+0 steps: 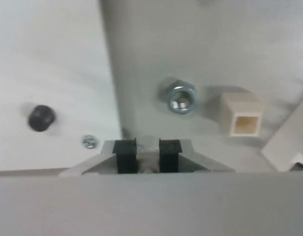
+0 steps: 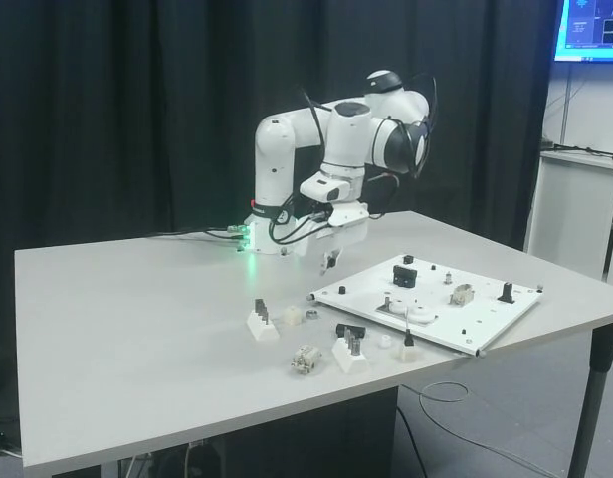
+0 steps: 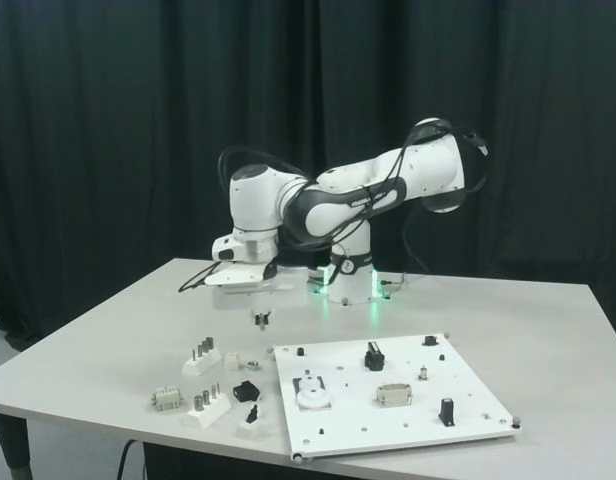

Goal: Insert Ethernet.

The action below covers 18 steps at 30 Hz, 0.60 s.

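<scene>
Wrist view: the tool (image 1: 147,156) hangs above the grey counter (image 1: 200,44) with its two black fingertips (image 1: 125,156) set a narrow gap apart and nothing between them. Ahead of them lie a steel hex nut (image 1: 181,97) and a small square socket block (image 1: 241,115), both on the counter just beside the edge of the white assembly board (image 1: 48,64), which carries a black round knob (image 1: 41,118) and a small screw (image 1: 89,142). No Ethernet plug can be told from the other parts here.

First room view: the white arm (image 2: 336,139) reaches forward from its base, green lamps lit, and the tool (image 2: 327,262) hovers over the counter (image 2: 117,319) near the far corner of the assembly board (image 2: 431,299). Loose parts lie in front of the board, among them a white block (image 2: 290,318); which one is the Ethernet piece cannot be told.

Second room view: the tool (image 3: 261,319) hangs clear of the counter (image 3: 548,330), above the loose parts beside the board (image 3: 383,395). It touches none of them.
</scene>
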Motion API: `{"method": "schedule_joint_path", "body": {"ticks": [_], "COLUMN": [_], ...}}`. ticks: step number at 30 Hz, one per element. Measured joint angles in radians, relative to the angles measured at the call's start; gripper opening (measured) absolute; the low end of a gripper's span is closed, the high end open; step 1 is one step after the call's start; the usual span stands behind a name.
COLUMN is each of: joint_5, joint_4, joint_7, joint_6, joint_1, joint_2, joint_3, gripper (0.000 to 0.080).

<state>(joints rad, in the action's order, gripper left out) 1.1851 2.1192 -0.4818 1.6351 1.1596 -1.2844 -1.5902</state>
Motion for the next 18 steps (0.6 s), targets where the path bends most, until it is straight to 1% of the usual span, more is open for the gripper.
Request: {"method": "schedule_joint_path", "body": {"ticks": [6, 18], "joint_5": [0.000, 0.000], "joint_4": [0.034, 0.090], "joint_7": [0.027, 0.110], "joint_6": [-0.014, -0.019], "joint_1": [0.063, 0.203], "joint_2": [0.008, 0.024], "joint_3": [-0.020, -0.056], "gripper": [0.0091, 0.0091]}}
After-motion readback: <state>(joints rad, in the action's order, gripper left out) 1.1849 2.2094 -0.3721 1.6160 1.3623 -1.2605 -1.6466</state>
